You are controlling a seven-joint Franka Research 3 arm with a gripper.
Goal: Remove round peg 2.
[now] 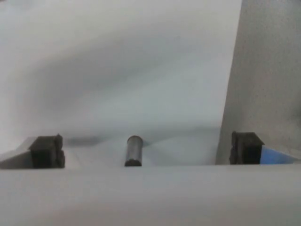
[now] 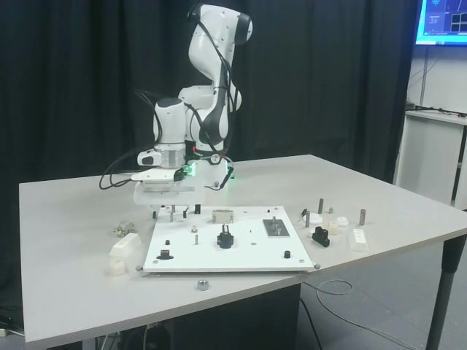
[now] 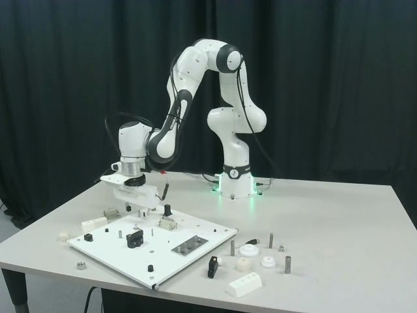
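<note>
A small grey round peg (image 1: 133,150) stands upright in the white board (image 1: 117,70), seen between my two black fingertips (image 1: 46,151) in the wrist view. My gripper (image 1: 146,150) is open, with one finger on each side of the peg and clear gaps to both. In the room views the gripper (image 2: 177,211) (image 3: 146,208) hangs low over the back left corner of the board (image 2: 241,244) (image 3: 195,228). The peg is barely visible there under the hand.
The board also carries a black clamp (image 2: 225,238), a grey plate (image 2: 276,227), a ring piece (image 2: 223,215) and small black knobs. Loose pegs (image 2: 319,206), white gears and a white block (image 2: 358,238) lie to its right. Another white block (image 2: 124,253) lies to its left, and a nut (image 2: 203,284) in front.
</note>
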